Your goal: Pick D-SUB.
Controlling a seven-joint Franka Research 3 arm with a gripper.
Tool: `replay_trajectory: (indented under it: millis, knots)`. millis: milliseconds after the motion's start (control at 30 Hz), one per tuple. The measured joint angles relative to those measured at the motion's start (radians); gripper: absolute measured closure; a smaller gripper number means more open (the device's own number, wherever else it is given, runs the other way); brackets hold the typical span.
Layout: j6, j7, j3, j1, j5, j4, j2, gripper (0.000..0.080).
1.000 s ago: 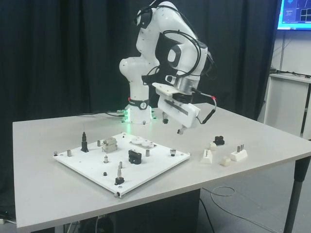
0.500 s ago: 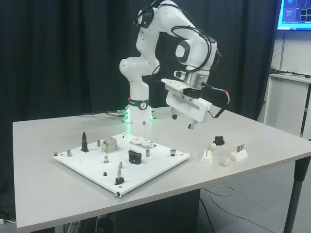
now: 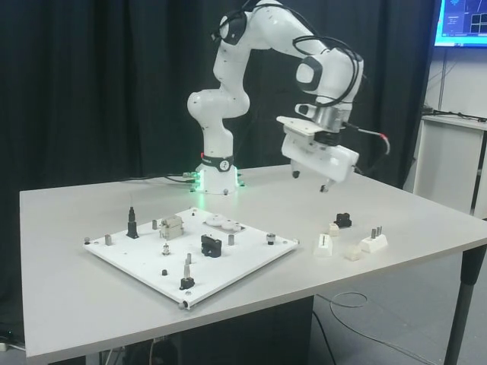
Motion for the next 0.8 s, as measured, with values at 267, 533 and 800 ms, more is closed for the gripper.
replay_trajectory:
  millis: [267,533,800]
  knots:
    - [-0.017,-0.092,0.042,0.027,0.000,0.010,-0.006,0.0003]
    - [-0.017,-0.238,0.068,0.059,0.000,0.011,-0.007,0.0003]
    - [-0.008,-0.349,0.078,0.096,0.000,0.008,-0.006,0.0003]
